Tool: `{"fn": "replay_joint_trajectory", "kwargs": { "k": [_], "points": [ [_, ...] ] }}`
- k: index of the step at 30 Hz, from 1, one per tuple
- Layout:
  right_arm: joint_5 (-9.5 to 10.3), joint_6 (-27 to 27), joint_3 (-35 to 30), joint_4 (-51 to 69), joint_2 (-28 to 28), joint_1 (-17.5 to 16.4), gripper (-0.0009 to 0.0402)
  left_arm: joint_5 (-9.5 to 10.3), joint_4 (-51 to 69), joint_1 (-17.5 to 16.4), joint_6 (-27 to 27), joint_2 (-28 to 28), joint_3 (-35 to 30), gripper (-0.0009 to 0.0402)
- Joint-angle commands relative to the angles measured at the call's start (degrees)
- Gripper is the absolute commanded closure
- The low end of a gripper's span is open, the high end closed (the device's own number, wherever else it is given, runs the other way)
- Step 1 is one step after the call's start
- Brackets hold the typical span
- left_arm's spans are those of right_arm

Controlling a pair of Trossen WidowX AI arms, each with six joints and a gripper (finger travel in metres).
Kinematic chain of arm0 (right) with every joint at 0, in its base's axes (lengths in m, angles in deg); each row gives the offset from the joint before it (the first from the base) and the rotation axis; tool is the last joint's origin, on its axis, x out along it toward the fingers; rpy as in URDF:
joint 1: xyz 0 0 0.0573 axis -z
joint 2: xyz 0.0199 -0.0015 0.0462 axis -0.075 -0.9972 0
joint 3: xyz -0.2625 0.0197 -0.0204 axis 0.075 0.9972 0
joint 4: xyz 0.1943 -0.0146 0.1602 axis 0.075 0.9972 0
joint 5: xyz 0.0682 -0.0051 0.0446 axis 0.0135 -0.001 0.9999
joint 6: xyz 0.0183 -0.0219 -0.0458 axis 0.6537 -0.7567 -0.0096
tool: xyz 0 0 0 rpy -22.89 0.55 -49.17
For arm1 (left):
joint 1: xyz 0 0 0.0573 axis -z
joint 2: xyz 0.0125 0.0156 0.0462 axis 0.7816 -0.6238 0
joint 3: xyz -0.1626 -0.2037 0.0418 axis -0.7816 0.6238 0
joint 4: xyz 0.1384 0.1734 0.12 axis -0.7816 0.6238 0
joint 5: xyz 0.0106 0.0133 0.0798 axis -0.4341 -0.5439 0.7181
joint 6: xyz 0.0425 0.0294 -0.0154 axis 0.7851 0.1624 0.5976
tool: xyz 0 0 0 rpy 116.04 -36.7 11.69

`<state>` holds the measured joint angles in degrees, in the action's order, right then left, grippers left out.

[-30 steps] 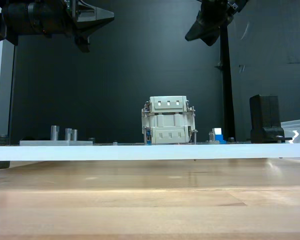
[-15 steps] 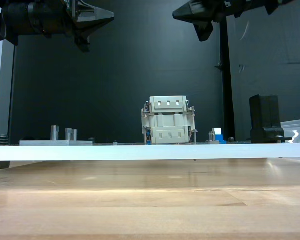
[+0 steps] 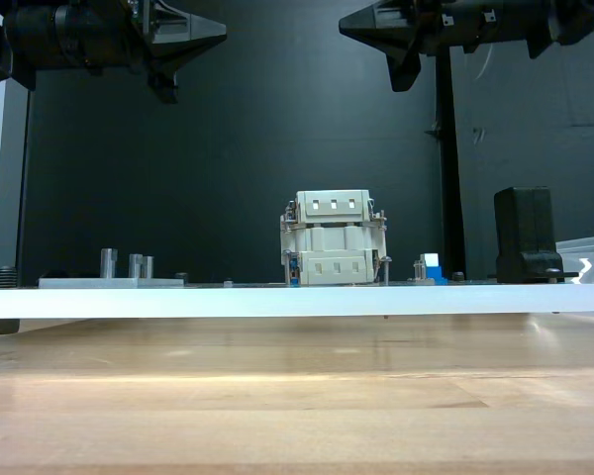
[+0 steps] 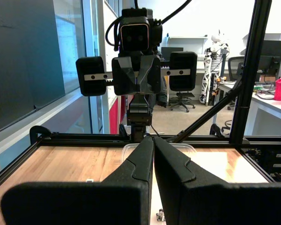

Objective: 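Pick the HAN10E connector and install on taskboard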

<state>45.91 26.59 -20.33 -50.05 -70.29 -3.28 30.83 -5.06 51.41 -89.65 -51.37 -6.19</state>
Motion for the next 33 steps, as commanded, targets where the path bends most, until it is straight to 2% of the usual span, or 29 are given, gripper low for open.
{"fn": "replay_joint_trajectory", "kwargs": {
  "k": [1, 12, 33],
  "points": [
    [-0.50, 1.4, 1.5, -2.4, 0.0, 0.0, 0.0393, 0.00, 0.0, 0.0, 0.0, 0.0, 0.0, 0.0392],
    [0.07, 1.7, 2.9, -3.0, 0.2, 0.0, 0.0393, 0.00, 0.0, 0.0, 0.0, 0.0, 0.0, 0.0392],
    [-0.46, 2.3, 4.5, -5.0, 1.0, -0.4, 0.0393, 0.00, 0.0, 0.0, 0.0, 0.0, 0.0, 0.0392]
  ]
}}
